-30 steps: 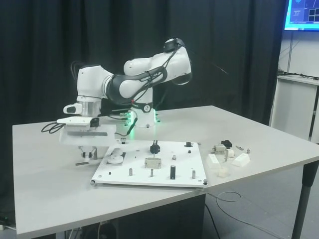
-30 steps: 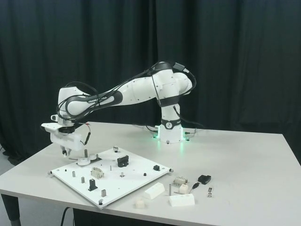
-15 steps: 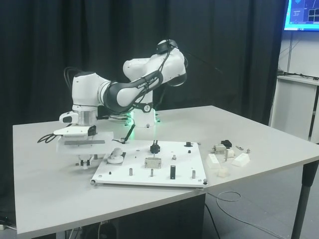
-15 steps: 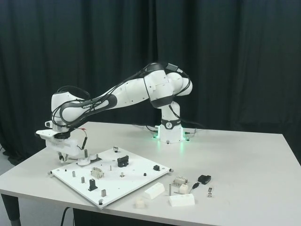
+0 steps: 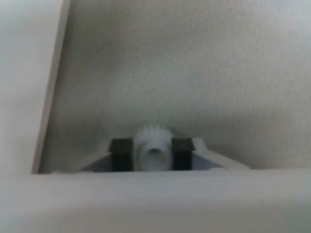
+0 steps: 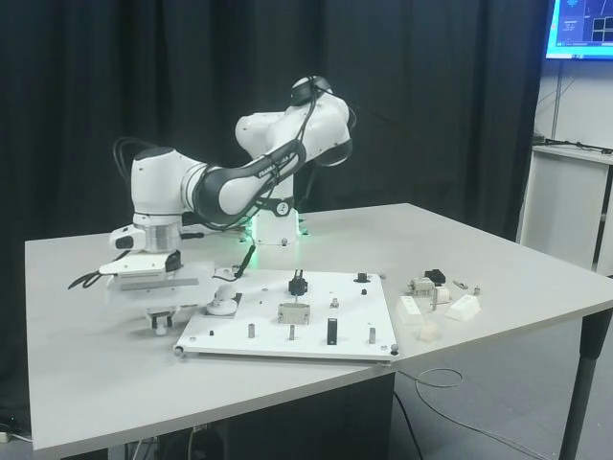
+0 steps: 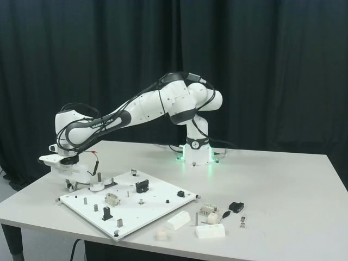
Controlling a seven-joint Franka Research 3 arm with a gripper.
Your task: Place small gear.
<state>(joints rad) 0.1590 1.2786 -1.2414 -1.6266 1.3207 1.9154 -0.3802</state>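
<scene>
Between the two black fingertip pads (image 5: 121, 154) in the wrist view sits the small gear (image 5: 153, 148), white and toothed, bore facing the camera; the gripper (image 5: 153, 155) is closed down to the gear's width and has it clamped, with bare grey table (image 5: 194, 73) beyond and the edge of the white assembly board (image 5: 24, 82) to one side. Judgement: the gear is not over the board, so placing has not begun. From the first room view, the gripper (image 6: 159, 320) hangs low over the table (image 6: 86, 383), just beside the near-left corner of the assembly board (image 6: 306, 337); a white gear-like part (image 6: 223, 302) is seated on the board close by, and small white and black loose parts (image 6: 436, 305) lie well apart on the far side. The fingers are too small here to read. From the second room view, the arm (image 7: 136, 111) reaches out long and low from its base, gripper (image 7: 69, 186) off the board's (image 7: 136, 209) left edge. To do the step well, in my judgement: carry the gear over its peg, keep the bore square and the grip unrelaxed, lower slowly, mesh with the seated part, and release only once seated.
</scene>
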